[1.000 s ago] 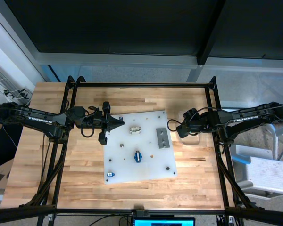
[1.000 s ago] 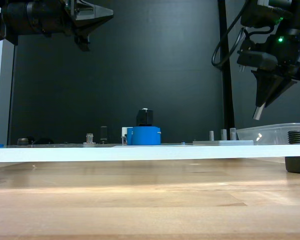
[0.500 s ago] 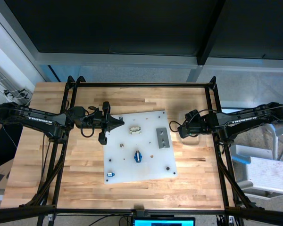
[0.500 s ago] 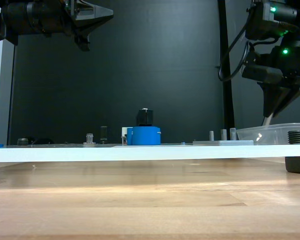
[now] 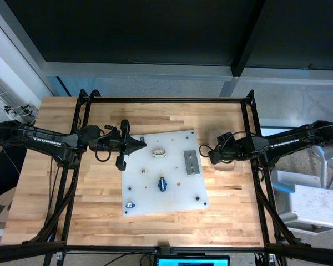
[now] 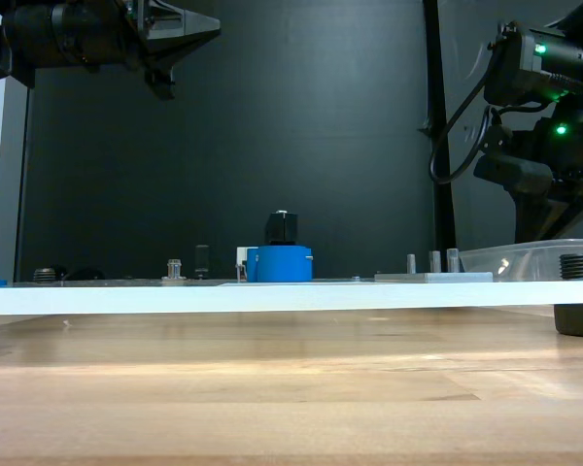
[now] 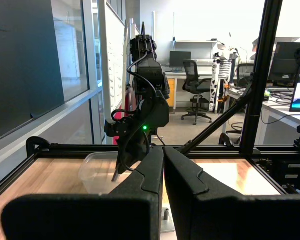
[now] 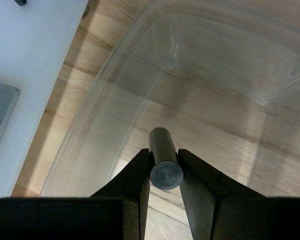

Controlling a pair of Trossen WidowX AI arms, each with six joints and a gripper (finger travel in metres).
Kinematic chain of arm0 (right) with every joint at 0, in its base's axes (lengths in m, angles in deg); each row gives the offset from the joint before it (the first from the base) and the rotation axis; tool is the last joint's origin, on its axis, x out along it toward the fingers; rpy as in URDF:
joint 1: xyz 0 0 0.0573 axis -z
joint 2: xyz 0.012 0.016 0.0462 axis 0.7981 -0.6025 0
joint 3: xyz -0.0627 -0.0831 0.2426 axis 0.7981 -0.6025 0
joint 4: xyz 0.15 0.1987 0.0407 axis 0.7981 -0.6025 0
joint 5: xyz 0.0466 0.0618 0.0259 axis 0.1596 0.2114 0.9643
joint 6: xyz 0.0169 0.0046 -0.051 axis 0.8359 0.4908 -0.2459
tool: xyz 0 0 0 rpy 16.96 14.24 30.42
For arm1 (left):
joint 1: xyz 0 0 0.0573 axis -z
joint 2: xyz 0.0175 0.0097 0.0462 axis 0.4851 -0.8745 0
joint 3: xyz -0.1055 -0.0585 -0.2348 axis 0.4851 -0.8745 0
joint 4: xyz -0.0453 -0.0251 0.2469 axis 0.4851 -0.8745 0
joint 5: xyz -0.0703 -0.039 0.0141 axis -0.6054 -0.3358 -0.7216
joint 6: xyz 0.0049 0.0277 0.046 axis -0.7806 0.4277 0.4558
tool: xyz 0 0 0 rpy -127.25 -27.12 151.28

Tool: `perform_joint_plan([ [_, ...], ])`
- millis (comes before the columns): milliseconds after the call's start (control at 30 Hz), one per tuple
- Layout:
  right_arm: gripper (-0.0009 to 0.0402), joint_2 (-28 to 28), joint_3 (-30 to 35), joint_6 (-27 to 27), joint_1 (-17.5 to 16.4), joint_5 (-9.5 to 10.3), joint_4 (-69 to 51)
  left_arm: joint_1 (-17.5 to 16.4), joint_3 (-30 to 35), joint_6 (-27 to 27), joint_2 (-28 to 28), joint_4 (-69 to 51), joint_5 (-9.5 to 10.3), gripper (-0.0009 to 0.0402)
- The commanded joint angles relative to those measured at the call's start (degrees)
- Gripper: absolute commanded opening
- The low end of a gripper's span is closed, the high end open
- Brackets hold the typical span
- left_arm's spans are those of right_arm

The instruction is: Pick the 16mm cylinder and place it in the container

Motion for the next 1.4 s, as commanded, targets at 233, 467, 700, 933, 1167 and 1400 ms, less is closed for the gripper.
perform_joint_plan([
  [233, 0.0000, -1.01, -1.31, -0.26, -0.20, -1.77, 1.29, 0.00, 0.00, 0.00, 0.00, 0.00, 0.00, 0.0000],
  [467, 0.0000, -1.01, -1.36, -0.72, -0.28, -2.10, 1.31, 0.00, 0.00, 0.00, 0.00, 0.00, 0.00, 0.0000],
  [700, 0.0025, -1.01, -1.36, -0.70, -0.42, -1.84, 1.60, 0.00, 0.00, 0.00, 0.00, 0.00, 0.00, 0.0000],
  [933, 0.0095, -1.01, -1.36, -0.44, -0.48, -1.42, 1.70, 0.00, 0.00, -0.02, 0.00, 0.00, 0.00, 0.0000],
  [1167, 0.0146, -1.01, -1.36, -0.46, -0.52, -1.42, 1.70, -0.02, 0.00, 0.00, 0.00, 0.00, 0.00, 0.0000],
  [1400, 0.0174, -1.01, -0.57, -0.48, -0.63, -0.85, 1.53, 0.00, 0.00, 0.00, 0.00, 0.00, 0.00, 0.0000],
])
